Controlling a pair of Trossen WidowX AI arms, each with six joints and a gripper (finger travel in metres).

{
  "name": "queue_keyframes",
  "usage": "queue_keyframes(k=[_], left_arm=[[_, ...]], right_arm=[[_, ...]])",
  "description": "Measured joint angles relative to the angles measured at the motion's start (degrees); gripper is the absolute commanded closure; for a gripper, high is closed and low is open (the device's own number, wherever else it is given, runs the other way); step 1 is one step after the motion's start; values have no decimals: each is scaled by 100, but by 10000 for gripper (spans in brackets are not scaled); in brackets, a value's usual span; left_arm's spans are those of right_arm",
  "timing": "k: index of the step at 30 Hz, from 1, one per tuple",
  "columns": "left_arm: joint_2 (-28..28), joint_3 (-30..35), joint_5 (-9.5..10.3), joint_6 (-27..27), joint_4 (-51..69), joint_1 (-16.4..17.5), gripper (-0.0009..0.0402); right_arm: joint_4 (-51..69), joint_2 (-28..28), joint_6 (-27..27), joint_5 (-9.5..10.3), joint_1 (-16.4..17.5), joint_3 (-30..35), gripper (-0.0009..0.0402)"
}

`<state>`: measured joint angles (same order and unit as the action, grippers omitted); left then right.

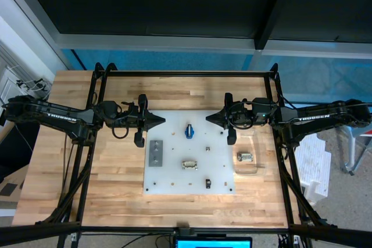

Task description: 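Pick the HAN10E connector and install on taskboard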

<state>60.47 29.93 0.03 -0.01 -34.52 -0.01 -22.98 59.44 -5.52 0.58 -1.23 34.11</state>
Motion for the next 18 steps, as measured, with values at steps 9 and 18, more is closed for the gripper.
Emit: queue_keyframes(k=[9,18], left_arm=[[0,2,0,2,2,-2,392],[0,0,-2,2,0,0,392]], right_arm=[[-409,-2,2,2,0,-2,393],[173,-66,-96,0,-2,59,393]])
